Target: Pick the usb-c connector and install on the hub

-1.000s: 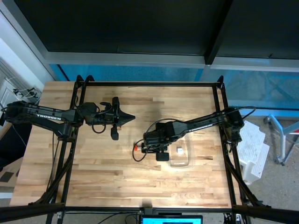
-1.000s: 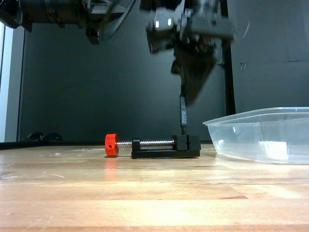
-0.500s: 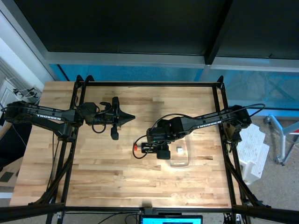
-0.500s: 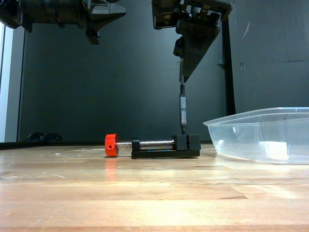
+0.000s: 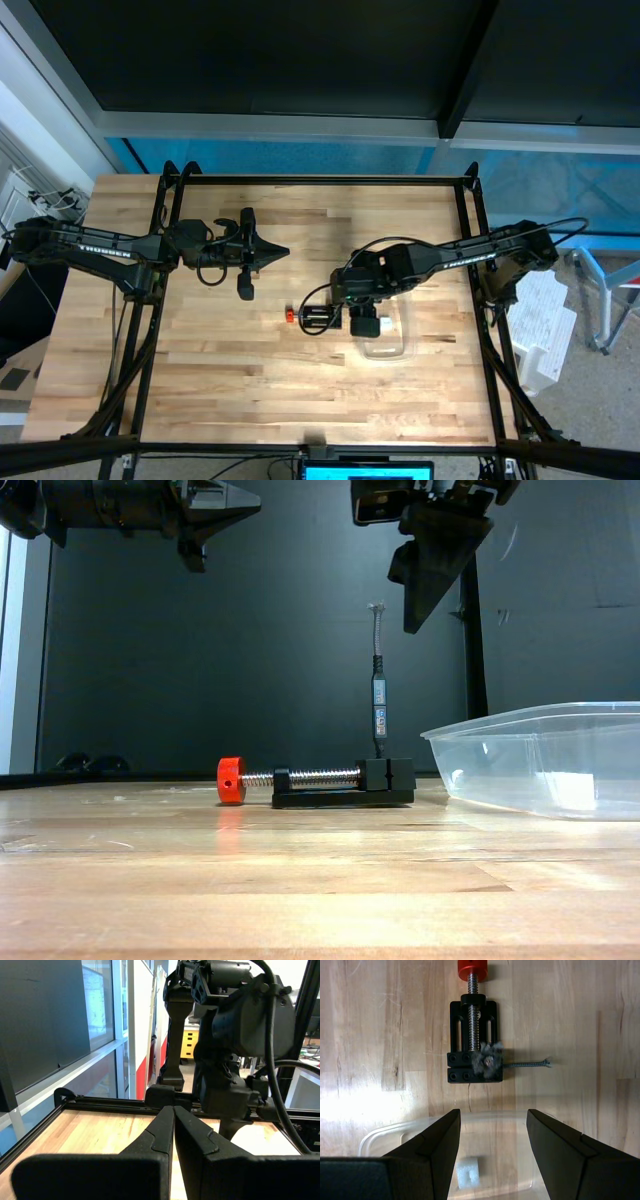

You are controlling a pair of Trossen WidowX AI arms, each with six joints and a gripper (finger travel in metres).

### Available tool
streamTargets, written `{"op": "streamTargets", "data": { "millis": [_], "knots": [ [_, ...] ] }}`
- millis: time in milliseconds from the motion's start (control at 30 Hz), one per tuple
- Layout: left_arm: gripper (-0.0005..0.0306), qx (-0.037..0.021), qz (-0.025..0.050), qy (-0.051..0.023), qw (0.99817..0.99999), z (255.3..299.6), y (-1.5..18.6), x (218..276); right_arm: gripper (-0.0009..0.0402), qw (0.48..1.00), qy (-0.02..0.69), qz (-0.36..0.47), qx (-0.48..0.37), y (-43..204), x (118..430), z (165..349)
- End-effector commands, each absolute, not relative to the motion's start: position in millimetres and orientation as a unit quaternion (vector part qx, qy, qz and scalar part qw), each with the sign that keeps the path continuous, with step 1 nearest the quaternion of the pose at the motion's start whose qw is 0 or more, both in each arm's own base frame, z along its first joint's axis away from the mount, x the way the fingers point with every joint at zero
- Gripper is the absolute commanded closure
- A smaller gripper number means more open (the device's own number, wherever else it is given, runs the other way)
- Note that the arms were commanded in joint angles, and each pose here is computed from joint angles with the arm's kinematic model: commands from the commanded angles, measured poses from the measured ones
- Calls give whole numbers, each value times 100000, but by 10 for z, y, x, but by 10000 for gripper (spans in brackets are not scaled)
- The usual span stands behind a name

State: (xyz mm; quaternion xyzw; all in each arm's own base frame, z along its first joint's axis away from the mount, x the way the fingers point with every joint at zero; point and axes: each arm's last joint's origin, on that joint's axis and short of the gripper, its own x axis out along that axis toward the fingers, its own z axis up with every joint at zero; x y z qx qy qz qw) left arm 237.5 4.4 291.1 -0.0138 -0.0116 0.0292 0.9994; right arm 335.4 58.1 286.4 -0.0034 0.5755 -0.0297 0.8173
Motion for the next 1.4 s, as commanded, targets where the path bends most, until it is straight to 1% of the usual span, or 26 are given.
{"op": "streamTargets", "data": {
  "millis": [33,267,367,467,533,600,667,800,933,1067,1233,1400],
  "knots": [
    [300,-1362,2941,-1155,99941,2912,45,2375,218,81945,57241,-2904,-348,575,3325,2862],
    [300,-1362,2922,-1136,99942,2911,44,2376,246,82412,56592,-2247,-662,570,3309,2901],
    [300,-1363,2921,-1193,99941,2912,44,2375,266,83721,54637,-2293,-516,504,3258,3020],
    [300,-1362,2941,-1155,99941,2912,45,2375,302,86057,50885,-2060,-794,411,3184,3181],
    [300,-1363,2940,-1193,99940,2912,45,2375,332,87709,47981,-1848,-1222,347,3143,3248],
    [300,-1363,2921,-1174,99941,2912,44,2375,366,88921,45699,-1835,-1140,285,3081,3275],
    [300,-1363,2921,-1155,99941,2912,44,2375,397,89719,44099,-2110,-1195,233,3012,3247],
    [300,-1362,2921,-1174,99941,2912,44,2375,383,92182,38695,-2004,-1058,158,2874,3197],
    [300,-1363,2940,-1174,99941,2912,45,2375,395,95018,31157,-839,424,104,2754,3194],
    [300,-1363,2921,-1193,99941,2912,44,2375,391,97401,22610,-1198,600,65,2645,3198],
    [300,-1363,2921,-1193,99941,2912,44,2375,393,99029,13812,-1564,314,34,2500,3156],
    [300,-1362,2921,-1174,99941,2912,44,2375,393,99687,7633,-2013,497,7,2381,3084]
  ]
}}
